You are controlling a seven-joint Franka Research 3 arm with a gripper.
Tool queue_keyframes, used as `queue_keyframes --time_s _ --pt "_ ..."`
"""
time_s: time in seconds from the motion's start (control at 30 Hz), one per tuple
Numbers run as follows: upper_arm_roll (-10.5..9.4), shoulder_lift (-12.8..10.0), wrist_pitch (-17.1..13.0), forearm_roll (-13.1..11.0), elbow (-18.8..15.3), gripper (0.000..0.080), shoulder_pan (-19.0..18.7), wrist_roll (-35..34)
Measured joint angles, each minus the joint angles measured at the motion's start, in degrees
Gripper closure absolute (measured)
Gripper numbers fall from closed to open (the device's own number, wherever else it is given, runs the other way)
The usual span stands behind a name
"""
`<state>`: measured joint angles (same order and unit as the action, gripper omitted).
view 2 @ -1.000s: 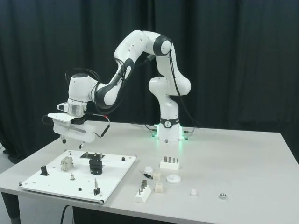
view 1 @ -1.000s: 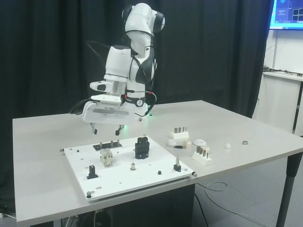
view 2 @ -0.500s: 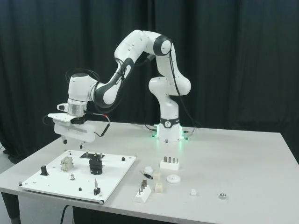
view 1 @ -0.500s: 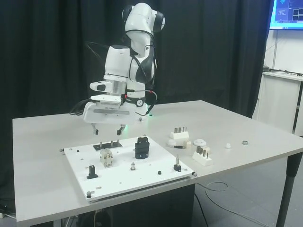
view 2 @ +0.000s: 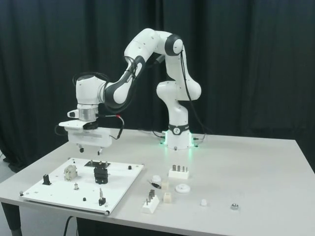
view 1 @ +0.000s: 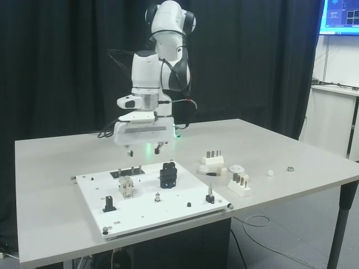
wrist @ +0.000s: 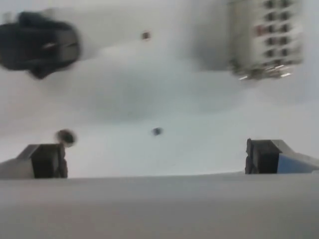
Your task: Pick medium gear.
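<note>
Above the white board (view 1: 147,196) on the grey table (view 1: 45,168), the jaws (view 1: 145,149) hang wide apart, holding nothing.

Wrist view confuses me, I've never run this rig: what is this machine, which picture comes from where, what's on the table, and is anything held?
It is a white robot arm bolted to a grey table. Two pictures come from room cameras; the third looks down from the wrist past the gripper, whose fingers stand apart with nothing between them. The gripper hovers above a white board carrying small black fixtures. Beside the board lie loose white parts, including a gear and two peg blocks. Nothing is held.
</note>
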<state>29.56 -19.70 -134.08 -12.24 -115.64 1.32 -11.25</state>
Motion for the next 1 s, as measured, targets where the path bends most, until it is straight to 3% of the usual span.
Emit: queue_keyframes --time_s 0.2,0.53,1.0 --pt "0.00 2.96 1.49 0.00 -2.77 0.0003 -2.28 -2.84" --pt "0.04 7.48 1.52 0.36 -8.03 0.0003 -6.51 -8.14" --pt "0.02 10.98 -1.85 2.45 -13.74 0.0003 -13.05 -22.53"
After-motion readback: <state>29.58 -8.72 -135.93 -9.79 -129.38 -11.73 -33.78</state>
